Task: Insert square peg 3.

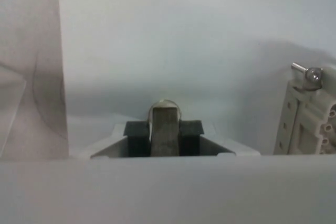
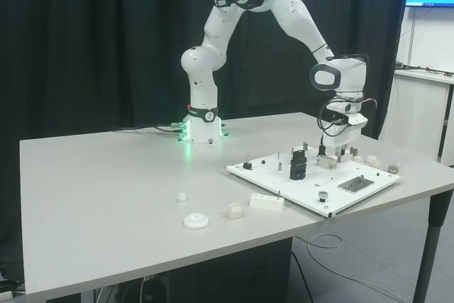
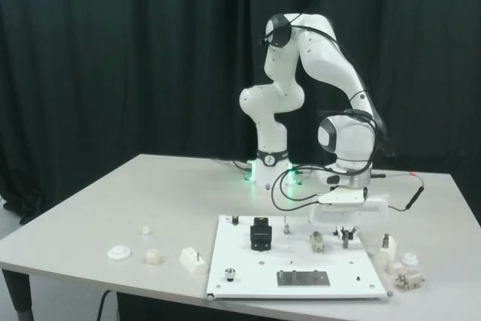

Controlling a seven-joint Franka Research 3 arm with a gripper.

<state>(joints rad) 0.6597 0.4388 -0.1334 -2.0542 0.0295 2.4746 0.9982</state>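
Square peg 3 [image 1: 165, 129] sits clamped between the black fingers [image 1: 136, 137] of the hand [image 1: 164, 139], just above the white board [image 2: 312, 182] on the counter [image 2: 106, 175]. Judged rigid, smooth and light; flat opposing faces suit the grip.

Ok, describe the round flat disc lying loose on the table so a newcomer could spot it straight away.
Start at the white board in front of the arm, then look at the loose white parts on the grey table beside it. The disc lies farthest from the board, near the table's front edge. It alone is wide, flat and ring-shaped.
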